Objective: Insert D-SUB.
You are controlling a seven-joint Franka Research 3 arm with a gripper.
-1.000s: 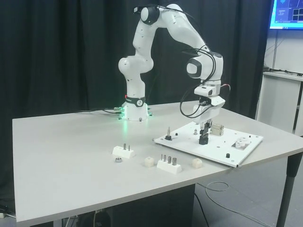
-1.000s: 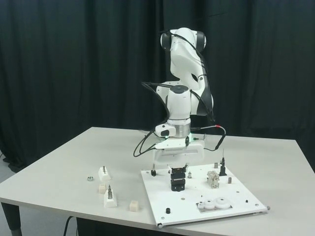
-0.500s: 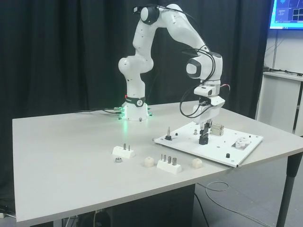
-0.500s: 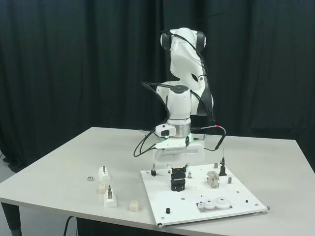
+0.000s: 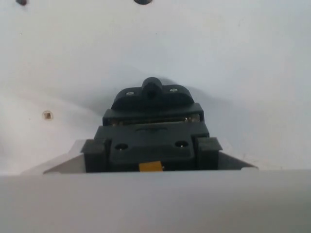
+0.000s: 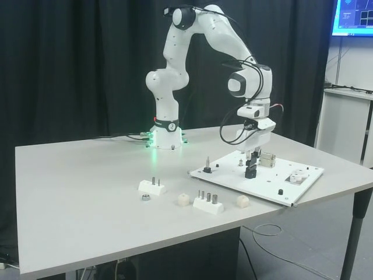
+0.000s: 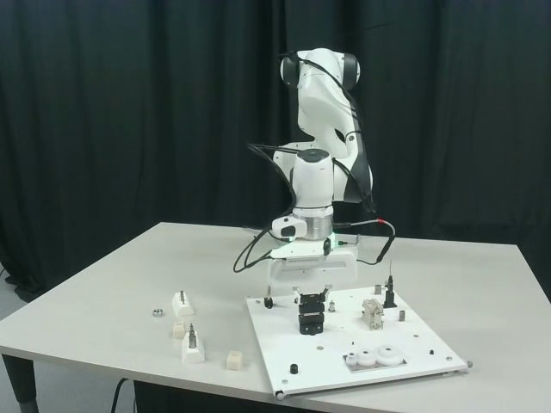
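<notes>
Loose bits on my grey counter (image 6: 76, 192), away from the job.

Near the front edge I see a white block with two pins (image 6: 151, 185), a small nut (image 6: 145, 197) just beside it, a white cube (image 6: 183, 199), a white block with three pins (image 6: 208, 203) and another white cube (image 6: 242, 201). Black curtains (image 6: 70, 64) hang behind, and a screen (image 6: 354, 17) glows at the far corner.

I see the board (image 7: 344, 361) lying on the table's (image 7: 103, 301) right part. Small blocks (image 7: 191, 344) sit left of it, and the gripper (image 7: 312, 303) hangs over the D-SUB connector (image 7: 310, 323) on it.
</notes>
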